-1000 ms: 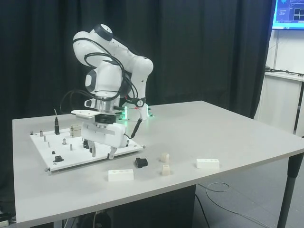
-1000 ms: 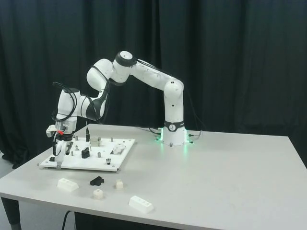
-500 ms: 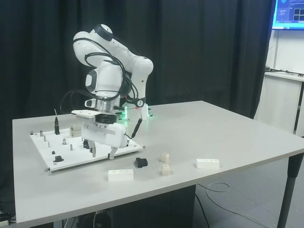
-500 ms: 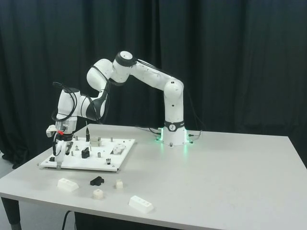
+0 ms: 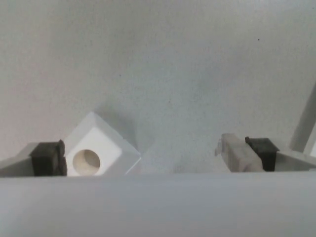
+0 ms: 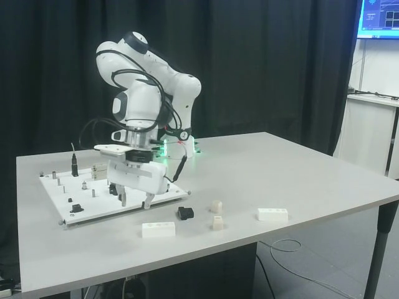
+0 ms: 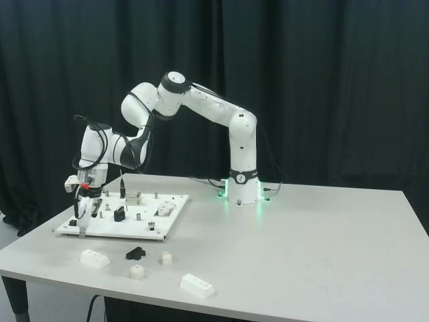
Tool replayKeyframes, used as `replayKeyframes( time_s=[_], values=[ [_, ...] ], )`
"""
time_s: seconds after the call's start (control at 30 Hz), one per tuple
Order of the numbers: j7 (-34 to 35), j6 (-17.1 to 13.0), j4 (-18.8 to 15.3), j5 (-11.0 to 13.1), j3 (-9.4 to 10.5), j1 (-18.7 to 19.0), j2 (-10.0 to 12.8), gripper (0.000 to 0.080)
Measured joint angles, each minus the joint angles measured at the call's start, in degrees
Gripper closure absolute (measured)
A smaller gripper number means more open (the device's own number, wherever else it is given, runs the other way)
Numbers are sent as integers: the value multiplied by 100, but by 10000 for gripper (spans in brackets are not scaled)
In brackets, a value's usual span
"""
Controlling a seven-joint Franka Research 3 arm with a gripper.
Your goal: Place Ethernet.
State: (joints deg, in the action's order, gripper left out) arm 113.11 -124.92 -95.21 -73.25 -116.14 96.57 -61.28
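My gripper [image 6: 135, 200] hangs over the near part of the white board [image 6: 93, 210], fingers pointing down and spread apart. In the second room view the gripper [image 7: 80, 206] is at the board's [image 7: 137, 229] left end. The wrist view shows the gripper [image 5: 153, 155] open, with only a flat grey surface in the gap. A small pale piece [image 5: 234, 153] sits against the inner side of one finger; I cannot tell whether it is the Ethernet plug. Close to the other fingertip is a white square block with a round hole [image 5: 96, 157].
The board carries pegs and small black parts [image 6: 76, 207]. On the table in front of it lie a black piece [image 6: 185, 213], a long white block [image 6: 158, 229], two small pale blocks [image 6: 216, 206] and another white block [image 6: 272, 214]. The arm's base [image 7: 242, 191] glows green.
The gripper has lifted very slightly above the board. Everything on the table has stayed where it was.
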Motion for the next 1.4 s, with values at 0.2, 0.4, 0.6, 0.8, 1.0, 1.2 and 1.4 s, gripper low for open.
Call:
replayKeyframes(
  time_s=[0.2, 0.4, 0.6, 0.8, 1.0, 1.2, 1.4],
  values=[
    [-26, -145, 1, -19, -76, 34, -32, 3],
    [-38, -407, 20, -20, -257, 121, -59, 3],
    [-65, -586, 94, -20, -428, 232, -114, 3],
    [-108, -671, 194, -20, -559, 341, -177, 3],
    [-155, -695, 297, -20, -642, 424, -245, 3],
    [-214, -736, 402, -20, -723, 501, -320, 3],
    [-267, -758, 504, -20, -767, 558, -416, 3]
  ],
)
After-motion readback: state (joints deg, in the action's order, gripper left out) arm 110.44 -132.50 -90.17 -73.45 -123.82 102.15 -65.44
